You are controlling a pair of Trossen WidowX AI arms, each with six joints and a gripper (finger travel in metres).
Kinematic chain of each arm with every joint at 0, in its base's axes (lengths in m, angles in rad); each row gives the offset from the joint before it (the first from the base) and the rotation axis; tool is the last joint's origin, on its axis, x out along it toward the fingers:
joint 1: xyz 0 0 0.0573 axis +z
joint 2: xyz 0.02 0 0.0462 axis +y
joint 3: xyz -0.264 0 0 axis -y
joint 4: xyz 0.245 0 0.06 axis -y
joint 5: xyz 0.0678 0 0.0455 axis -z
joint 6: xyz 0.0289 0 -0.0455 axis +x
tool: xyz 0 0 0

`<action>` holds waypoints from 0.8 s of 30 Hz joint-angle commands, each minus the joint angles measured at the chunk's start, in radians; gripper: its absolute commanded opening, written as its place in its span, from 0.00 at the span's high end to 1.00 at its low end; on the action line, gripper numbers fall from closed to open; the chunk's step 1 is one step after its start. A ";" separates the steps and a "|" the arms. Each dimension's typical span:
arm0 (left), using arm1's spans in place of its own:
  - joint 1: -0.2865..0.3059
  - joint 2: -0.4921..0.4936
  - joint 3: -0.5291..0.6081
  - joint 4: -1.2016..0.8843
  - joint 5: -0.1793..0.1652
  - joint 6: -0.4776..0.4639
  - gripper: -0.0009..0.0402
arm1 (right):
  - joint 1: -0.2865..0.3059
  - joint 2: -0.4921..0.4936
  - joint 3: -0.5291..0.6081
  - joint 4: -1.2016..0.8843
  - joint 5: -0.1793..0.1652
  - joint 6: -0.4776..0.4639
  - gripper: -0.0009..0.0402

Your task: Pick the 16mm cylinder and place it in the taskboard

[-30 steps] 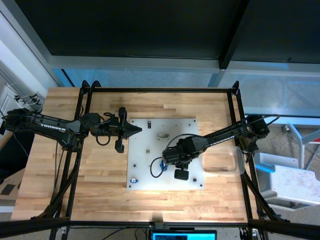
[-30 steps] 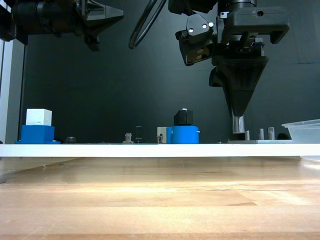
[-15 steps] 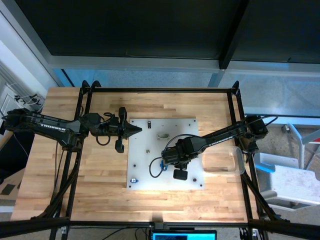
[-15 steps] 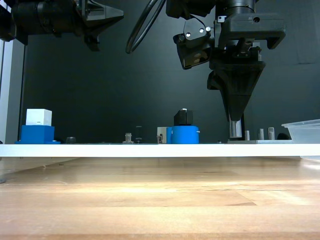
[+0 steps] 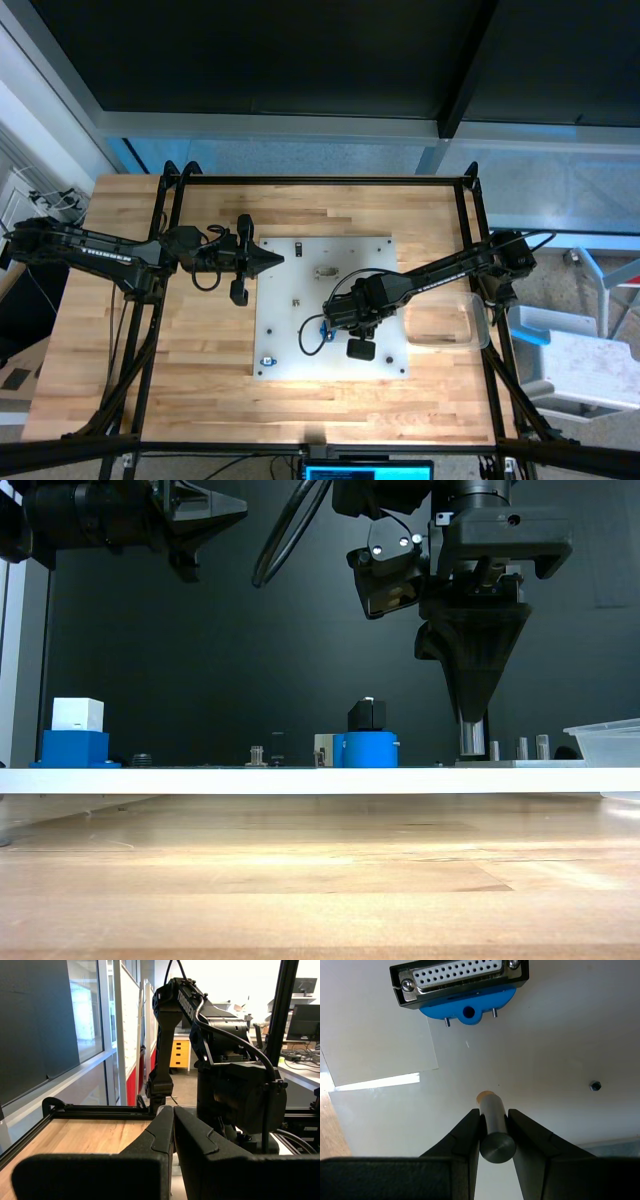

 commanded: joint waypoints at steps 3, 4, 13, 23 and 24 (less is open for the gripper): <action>0.000 0.000 0.000 0.000 0.000 0.000 0.98 | 0.000 0.000 -0.007 0.010 0.000 0.000 0.95; 0.000 0.000 0.000 0.000 0.000 0.000 0.98 | 0.000 0.000 -0.008 0.011 0.000 0.000 0.95; 0.000 0.000 0.000 0.000 0.000 0.000 0.98 | 0.002 0.000 -0.027 0.033 -0.008 0.003 0.95; 0.000 0.000 0.000 0.000 0.000 0.000 0.98 | 0.002 0.000 -0.039 0.051 -0.008 -0.001 0.95; 0.000 0.000 0.000 0.000 0.000 0.000 0.98 | 0.002 0.000 -0.039 0.051 -0.008 -0.003 0.95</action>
